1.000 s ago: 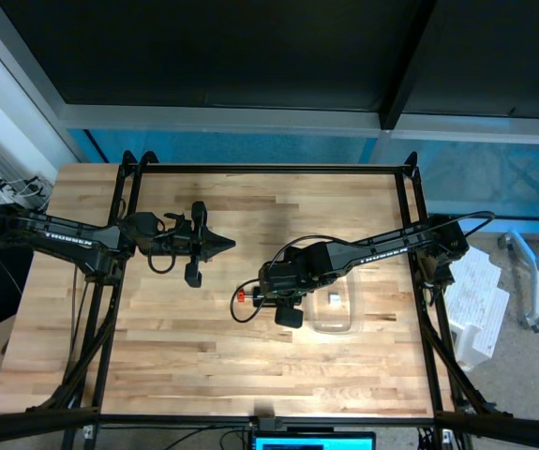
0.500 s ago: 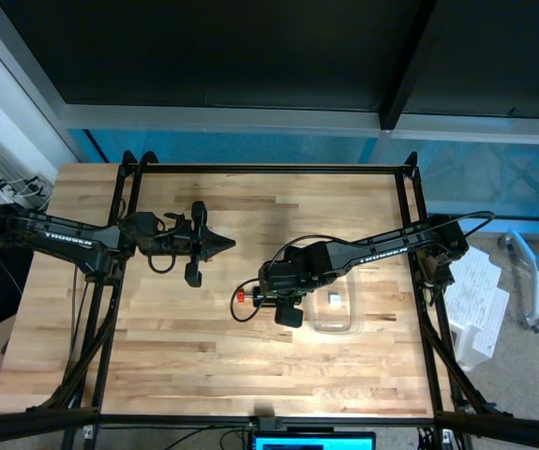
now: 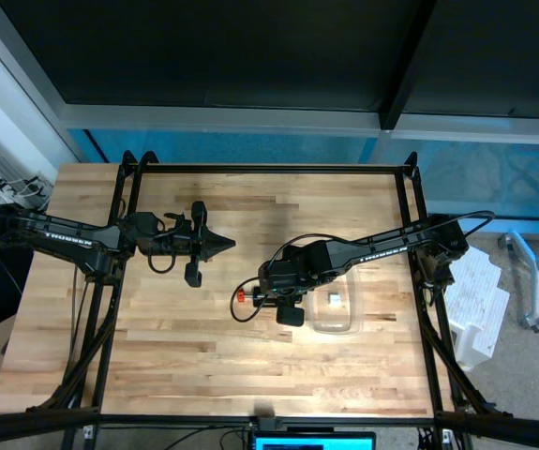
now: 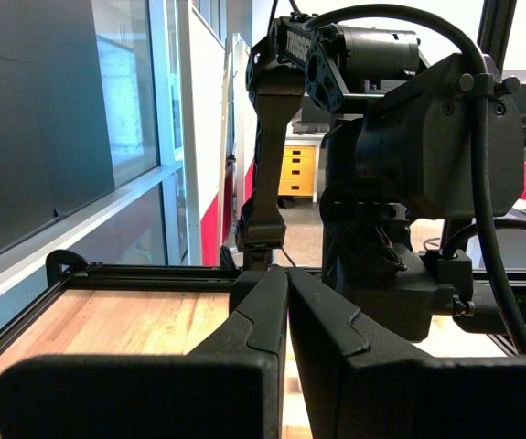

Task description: Pick the usb-c connector and install on the hub

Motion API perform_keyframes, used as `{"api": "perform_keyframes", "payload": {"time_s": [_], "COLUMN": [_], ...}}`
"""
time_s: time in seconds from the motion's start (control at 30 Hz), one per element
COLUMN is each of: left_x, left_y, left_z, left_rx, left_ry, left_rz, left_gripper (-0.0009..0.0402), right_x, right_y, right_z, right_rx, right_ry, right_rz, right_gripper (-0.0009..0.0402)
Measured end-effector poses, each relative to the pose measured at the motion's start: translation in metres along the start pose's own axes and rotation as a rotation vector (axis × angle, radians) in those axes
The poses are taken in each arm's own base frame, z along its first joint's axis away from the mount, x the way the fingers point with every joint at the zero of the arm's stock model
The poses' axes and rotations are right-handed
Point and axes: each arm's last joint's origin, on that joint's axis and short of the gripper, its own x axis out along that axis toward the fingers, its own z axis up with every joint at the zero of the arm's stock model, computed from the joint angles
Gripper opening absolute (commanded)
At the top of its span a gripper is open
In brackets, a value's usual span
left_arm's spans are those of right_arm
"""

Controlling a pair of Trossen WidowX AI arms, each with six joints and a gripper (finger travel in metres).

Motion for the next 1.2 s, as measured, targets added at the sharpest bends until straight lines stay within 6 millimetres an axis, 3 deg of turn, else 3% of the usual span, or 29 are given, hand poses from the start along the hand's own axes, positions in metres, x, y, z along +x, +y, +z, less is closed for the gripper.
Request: {"api": "perform_keyframes", "payload": {"time_s": [1.2], "left_x": [0.0], "left_y": [0.0], "left_z": [0.0], "left_rx": [0.0], "left_ry": [0.0], "left_rz": [0.0], "left_gripper": [0.0], "right_x": [0.0027], "right_y": [-0.0026], "right_z": [0.0004], "right_rx": [-0.065], "right_ry": [0.009], "right_rz": [0.0], "right_gripper": [0.0]}}
